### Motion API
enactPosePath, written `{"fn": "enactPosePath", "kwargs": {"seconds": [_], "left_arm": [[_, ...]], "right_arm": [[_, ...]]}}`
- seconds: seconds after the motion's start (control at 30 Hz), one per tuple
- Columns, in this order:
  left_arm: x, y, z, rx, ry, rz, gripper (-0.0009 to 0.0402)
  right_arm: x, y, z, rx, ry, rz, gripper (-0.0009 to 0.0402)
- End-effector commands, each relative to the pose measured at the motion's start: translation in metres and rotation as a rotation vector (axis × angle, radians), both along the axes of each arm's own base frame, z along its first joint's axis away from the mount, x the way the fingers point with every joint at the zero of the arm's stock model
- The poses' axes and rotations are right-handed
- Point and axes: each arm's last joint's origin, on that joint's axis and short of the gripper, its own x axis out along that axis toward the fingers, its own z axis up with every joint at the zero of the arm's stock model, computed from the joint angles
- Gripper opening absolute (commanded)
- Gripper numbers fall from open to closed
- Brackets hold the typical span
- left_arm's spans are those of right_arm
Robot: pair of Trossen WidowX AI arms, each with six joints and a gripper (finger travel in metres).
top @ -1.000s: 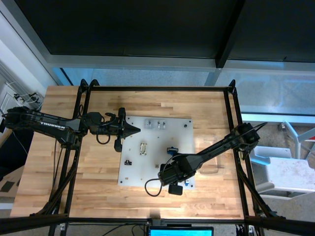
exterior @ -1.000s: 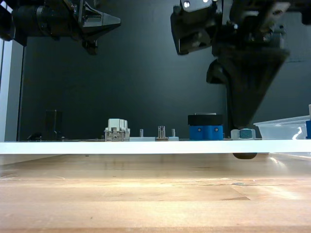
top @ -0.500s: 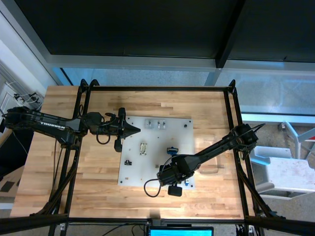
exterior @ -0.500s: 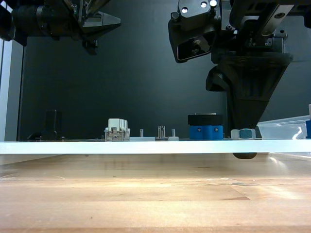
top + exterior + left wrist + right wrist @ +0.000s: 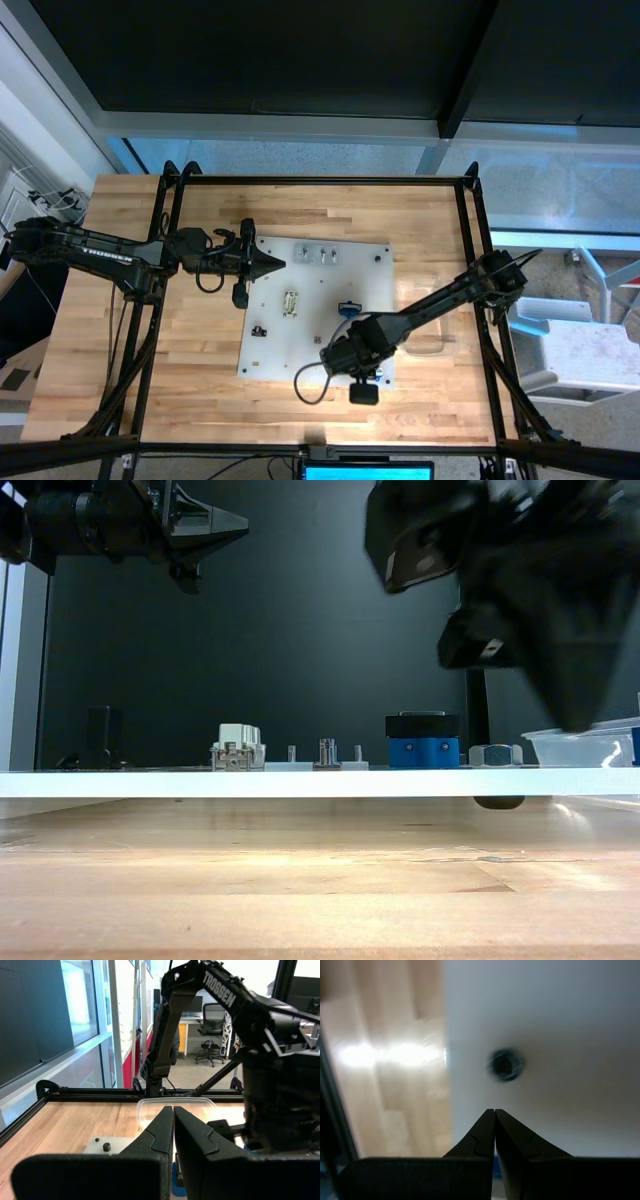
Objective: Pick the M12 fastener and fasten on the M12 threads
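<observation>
Right gripper: fingers pressed together, nothing between them. M12 nut lies apart from tips on white board, blurred.
Low view: nut at board level on its stud, ribs hidden; right gripper hangs above and to right, not touching; clear tray behind.
High view: right gripper over board's near right edge; left gripper over far left corner.
Left wrist view: left fingers together, empty.

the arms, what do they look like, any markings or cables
Both arms are black with white TROSSEN lettering. The left gripper, at the board's far left edge, and the right gripper, above its near right edge, have tapered black fingers shut to a point. Black cables loop by each wrist.
</observation>
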Motion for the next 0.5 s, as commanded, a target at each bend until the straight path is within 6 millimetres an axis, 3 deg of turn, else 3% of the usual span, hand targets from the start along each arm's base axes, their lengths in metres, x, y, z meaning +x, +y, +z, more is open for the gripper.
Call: {"fn": "enactPosePath", "kwargs": {"seconds": [0.03,0.5], "left_arm": [[0.0,0.0,0.0,0.0,-0.001,0.0,0.0],[0.0,0.0,0.0,0.0,0.0,0.0,0.0]], "right_arm": [[0.0,-0.001,0.003,-0.001,-0.007,-0.006,0.0],[-0.008,-0.006,0.029,-0.068,-0.104,-0.024,0.0]]}}
